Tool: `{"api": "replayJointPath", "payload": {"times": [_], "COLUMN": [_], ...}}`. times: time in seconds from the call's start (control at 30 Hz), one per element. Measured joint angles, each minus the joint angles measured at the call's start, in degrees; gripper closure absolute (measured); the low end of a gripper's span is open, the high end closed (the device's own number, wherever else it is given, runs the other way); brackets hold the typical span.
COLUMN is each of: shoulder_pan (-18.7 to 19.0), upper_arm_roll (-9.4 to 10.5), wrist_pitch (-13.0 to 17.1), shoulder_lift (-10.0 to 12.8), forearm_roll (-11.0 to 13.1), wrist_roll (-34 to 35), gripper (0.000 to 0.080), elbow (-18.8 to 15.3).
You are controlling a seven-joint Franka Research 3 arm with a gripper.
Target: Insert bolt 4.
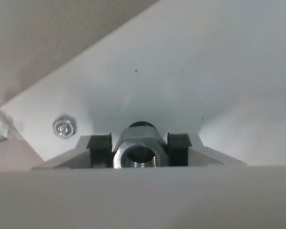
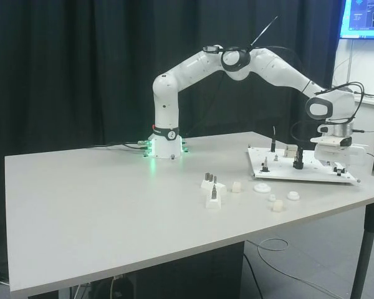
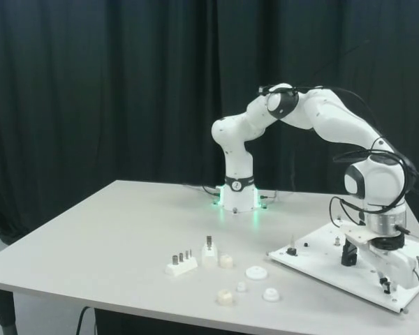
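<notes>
Hand (image 1: pixel 139 153): clenched on a grey hexagonal metal bolt (image 1: pixel 139 151), low over the white flat assembly plate (image 2: pixel 311 169).
Plate: near the grey tabletop's (image 2: pixel 112 199) far right corner.
White holder block (image 3: pixel 181 265): holds upright bolts, mid-tabletop.

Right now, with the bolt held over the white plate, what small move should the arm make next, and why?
Probably a slow, straight descent. The fingers are shut on the bolt directly above the white plate, at its far end from the arm's base. The target hole is hidden beneath the bolt, so alignment cannot be confirmed.
</notes>
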Motion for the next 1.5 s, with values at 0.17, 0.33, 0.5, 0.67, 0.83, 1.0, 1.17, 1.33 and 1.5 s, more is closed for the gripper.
{"api": "replayJointPath", "payload": {"times": [0.17,0.33,0.5,0.67,0.83,1.0,1.17,1.33,1.5], "shoulder_pan": [0.87,1.47,1.81,2.31,2.89,3.41,3.82,4.23,4.48], "upper_arm_roll": [-1.53,-2.67,-3.37,-4.24,-5.12,-5.76,-6.26,-6.74,-6.98], "wrist_pitch": [0.07,0.04,0.02,0.03,0.05,0.05,0.05,0.03,0.03], "shoulder_lift": [0.08,0.19,0.2,0.2,0.33,0.48,0.62,0.75,0.84], "forearm_roll": [2.82,5.11,6.92,8.91,10.13,10.66,10.85,10.94,10.94], "wrist_roll": [0.0,0.0,0.01,0.09,0.09,0.09,0.09,0.09,0.02], "gripper": [0.0557,0.0557,0.0558,0.0558,0.0558,0.0558,0.0558,0.0558,0.0558], "elbow": [-0.67,-1.12,-1.54,-2.08,-2.39,-2.52,-2.56,-2.57,-2.58]}}
